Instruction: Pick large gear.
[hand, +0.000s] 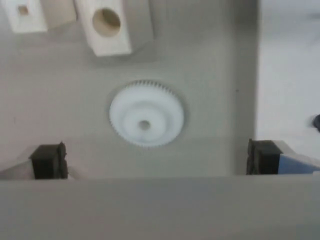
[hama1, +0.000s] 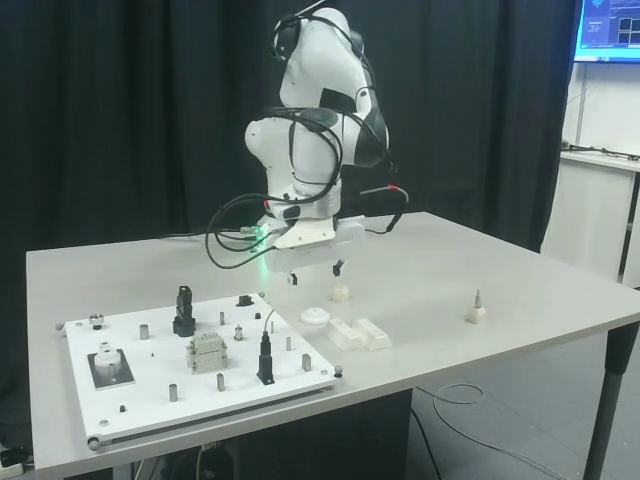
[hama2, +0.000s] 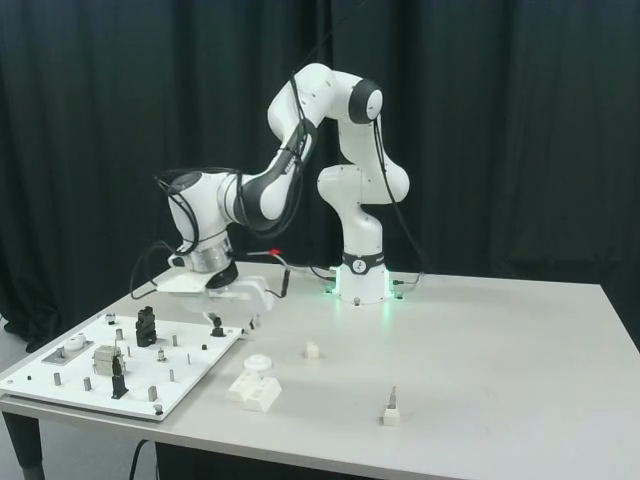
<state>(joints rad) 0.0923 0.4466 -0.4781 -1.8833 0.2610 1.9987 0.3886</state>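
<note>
1. The room is hung with black curtains behind a broad, smooth grey worktop (hama1: 520, 270); a corner of a lit screen shows at one edge of the first room view.
2. The white arm (hama2: 300, 150), made of rounded glossy segments with black cable looped along it, stands on a base ringed by a green light and reaches down over the worktop.
3. A flat white square board (hama1: 200, 395) lies near the worktop's edge, off to one side of the fingers, studded with small grey pegs and black upright parts too small to identify.
4. The fingers (hand: 155, 160) are spread wide apart, holding nothing; their black ribbed tips (hand: 48, 161) show at either side of the wrist view, and a grey band of the hand's body cuts off everything nearer the camera.
5. Two white rectangular blocks (hand: 107, 25) lie just beyond the gear, one with a round hole, the other with a small square one and cropped by the frame edge.
6. The large gear (hand: 146, 114) lies flat on the worktop below the fingers and between them, untouched. It is a white, matte, plastic-looking disc with fine teeth round its rim, a raised hub and a small central bore.
7. A small white stub (hama2: 311, 350) and a small base with a thin pin (hama2: 391, 410) stand well apart from the fingers.
</note>
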